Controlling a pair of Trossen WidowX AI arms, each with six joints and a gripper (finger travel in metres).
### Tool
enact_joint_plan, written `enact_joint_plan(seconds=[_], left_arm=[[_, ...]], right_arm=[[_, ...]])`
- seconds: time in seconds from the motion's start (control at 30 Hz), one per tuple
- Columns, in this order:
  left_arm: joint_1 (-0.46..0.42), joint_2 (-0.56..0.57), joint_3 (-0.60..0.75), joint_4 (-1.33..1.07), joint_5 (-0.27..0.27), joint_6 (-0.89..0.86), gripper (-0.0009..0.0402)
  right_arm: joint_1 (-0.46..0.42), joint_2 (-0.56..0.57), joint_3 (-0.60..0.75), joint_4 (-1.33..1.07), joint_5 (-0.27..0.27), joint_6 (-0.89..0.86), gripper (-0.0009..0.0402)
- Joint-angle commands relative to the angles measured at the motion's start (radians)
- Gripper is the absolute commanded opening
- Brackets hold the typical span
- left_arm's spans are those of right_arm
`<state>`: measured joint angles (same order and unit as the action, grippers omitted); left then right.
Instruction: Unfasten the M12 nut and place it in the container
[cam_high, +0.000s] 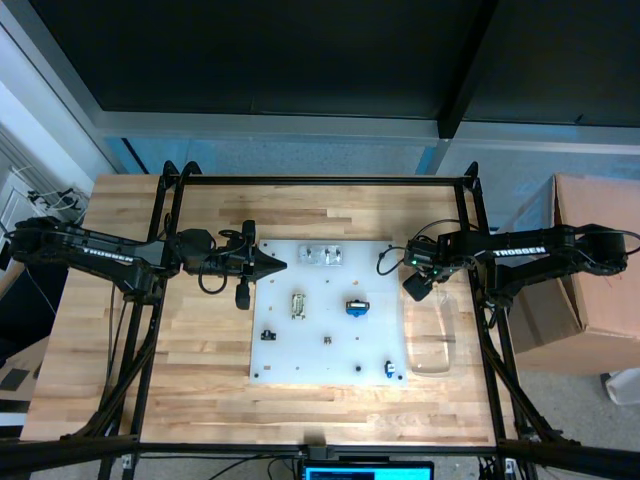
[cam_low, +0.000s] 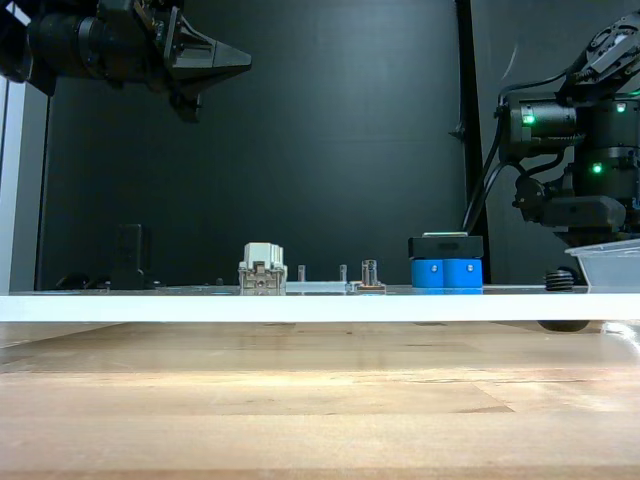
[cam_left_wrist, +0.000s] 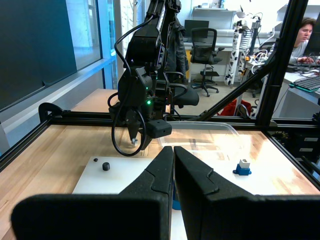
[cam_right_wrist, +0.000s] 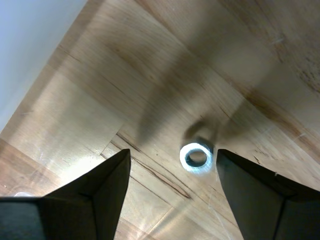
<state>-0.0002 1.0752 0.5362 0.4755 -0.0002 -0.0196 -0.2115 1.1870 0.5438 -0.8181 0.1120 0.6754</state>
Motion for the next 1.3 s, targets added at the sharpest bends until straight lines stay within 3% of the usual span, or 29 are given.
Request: enact_joint_plan(seconds=[0.03, 0.4, 0.7, 1.03, 1.3], left_arm=[[0.000, 0.000, 0.000, 0.000, 0.000, 0.000, 0.0000], [0.000, 0.000, 0.000, 0.000, 0.000, 0.000, 0.0000], [0.000, 0.000, 0.000, 0.000, 0.000, 0.000, 0.0000], [0.000, 0.000, 0.000, 0.000, 0.000, 0.000, 0.0000], [0.000, 0.000, 0.000, 0.000, 0.000, 0.000, 0.0000]], right_arm=[[0.001, 0.000, 0.022, -0.010, -0.008, -0.002, 0.0258], [0.002, -0.004, 0.199, -0.231, -0.008, -0.025, 0.0237], [0.005, -0.004, 0.398, -0.462, 0.003, -0.063, 0.0247], [0.006, -0.003, 0.402, -0.462, 0.002, -0.077, 0.0248], [-0.037, 0.000, 0.298, -0.360, 0.001, -0.163, 0.0248]])
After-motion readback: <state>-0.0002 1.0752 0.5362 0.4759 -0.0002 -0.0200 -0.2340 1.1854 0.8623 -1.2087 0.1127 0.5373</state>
